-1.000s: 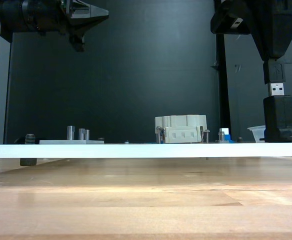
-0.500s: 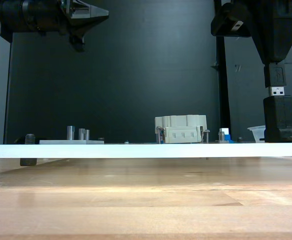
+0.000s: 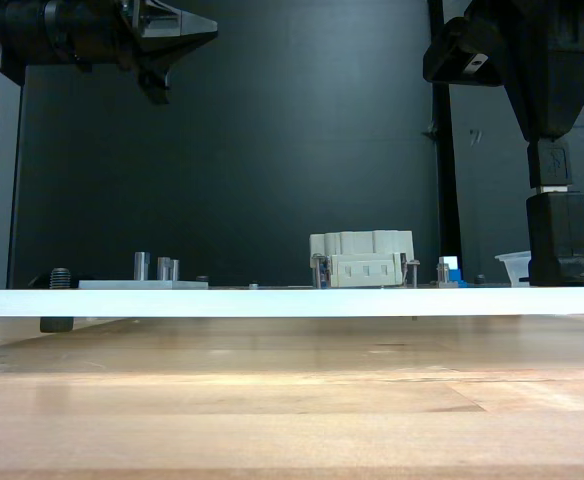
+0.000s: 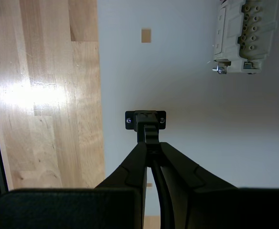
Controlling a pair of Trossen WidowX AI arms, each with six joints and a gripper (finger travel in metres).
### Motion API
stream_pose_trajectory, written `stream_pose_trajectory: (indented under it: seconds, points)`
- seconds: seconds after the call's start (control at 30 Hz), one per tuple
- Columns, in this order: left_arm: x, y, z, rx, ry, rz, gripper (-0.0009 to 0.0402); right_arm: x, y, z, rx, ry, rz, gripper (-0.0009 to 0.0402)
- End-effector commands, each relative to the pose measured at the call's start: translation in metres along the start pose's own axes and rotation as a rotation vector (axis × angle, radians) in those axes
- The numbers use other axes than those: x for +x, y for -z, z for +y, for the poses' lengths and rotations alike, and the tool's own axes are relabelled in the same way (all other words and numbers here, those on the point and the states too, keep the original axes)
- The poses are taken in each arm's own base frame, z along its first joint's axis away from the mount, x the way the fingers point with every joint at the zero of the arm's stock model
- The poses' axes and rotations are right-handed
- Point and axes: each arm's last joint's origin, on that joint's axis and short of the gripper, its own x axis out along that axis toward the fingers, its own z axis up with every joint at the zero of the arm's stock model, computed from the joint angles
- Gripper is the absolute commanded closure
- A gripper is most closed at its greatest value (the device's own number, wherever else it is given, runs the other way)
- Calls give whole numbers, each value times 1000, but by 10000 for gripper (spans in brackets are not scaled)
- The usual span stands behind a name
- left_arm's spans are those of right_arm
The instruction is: Pick the USB connector and install on taskboard
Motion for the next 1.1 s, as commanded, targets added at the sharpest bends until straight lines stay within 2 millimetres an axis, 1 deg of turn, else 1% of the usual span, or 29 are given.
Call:
stream_pose_trajectory:
  seconds: [0.03,0.4,0.47,0.7,1.0,1.1]
  points:
    - [0,0,0,0,0,0,393,1,1,0,-2,1,8,393]
    - [0,0,0,0,0,0,393,-6,2,-1,-10,-10,-9,388]
    - [0,0,0,0,0,0,393,-7,2,-1,-11,-11,-13,372]
    - [0,0,0,0,0,0,393,-13,1,-2,-8,-14,-34,298]
    - [0,0,0,0,0,0,393,-25,2,-3,-4,10,-42,235]
    - [0,0,0,0,0,0,393,-32,4,-4,1,0,-58,216]
